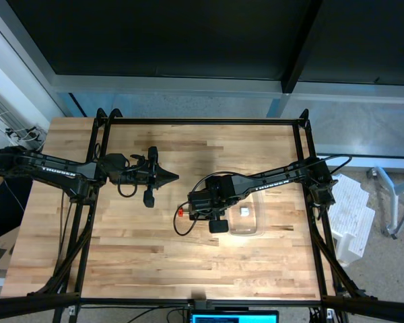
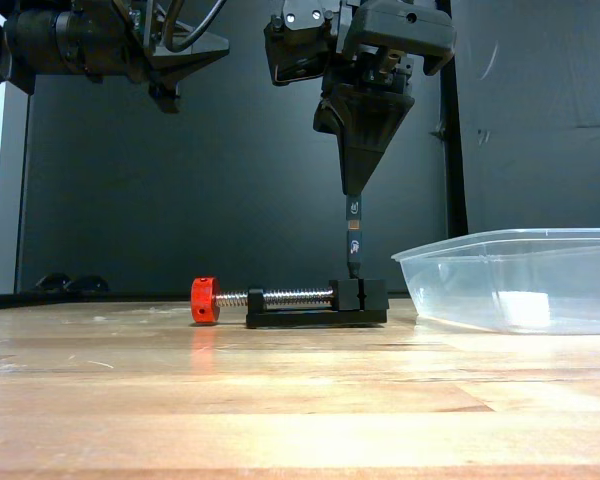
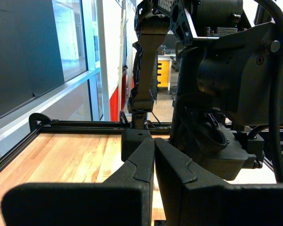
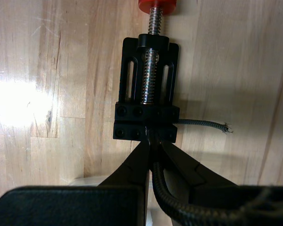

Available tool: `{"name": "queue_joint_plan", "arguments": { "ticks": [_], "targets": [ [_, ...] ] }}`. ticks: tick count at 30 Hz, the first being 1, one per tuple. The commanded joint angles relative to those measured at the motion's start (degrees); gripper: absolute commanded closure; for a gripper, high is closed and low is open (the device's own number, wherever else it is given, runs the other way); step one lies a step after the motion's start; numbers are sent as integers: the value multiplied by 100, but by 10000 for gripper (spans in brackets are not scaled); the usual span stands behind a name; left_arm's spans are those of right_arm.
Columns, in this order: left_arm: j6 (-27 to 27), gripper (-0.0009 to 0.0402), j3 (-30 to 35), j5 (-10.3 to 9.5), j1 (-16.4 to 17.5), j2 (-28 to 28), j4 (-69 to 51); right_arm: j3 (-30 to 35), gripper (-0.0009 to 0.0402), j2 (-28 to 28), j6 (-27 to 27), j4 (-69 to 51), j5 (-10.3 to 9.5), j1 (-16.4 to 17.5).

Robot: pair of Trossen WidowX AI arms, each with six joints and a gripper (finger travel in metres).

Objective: Pick the USB-C connector and install on taskboard

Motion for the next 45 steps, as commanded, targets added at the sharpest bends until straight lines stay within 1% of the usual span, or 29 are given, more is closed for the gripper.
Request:
{"name": "queue_joint_plan", "arguments": {
  "ticks": [1,20,26,30,45],
  "targets": [
    [0,393,2,0,0,0,0,-4,393,2,0,4,-4,0],
    [0,393,2,0,2,0,0,-225,393,2,-24,199,4,-11],
    [0,393,2,0,2,0,2,-190,393,-7,-22,205,2,-22],
    [0,393,2,0,2,0,2,-166,393,-7,-68,195,76,-24],
    [0,393,2,0,0,0,2,-166,393,-50,-105,170,35,-26]
  ]
}}
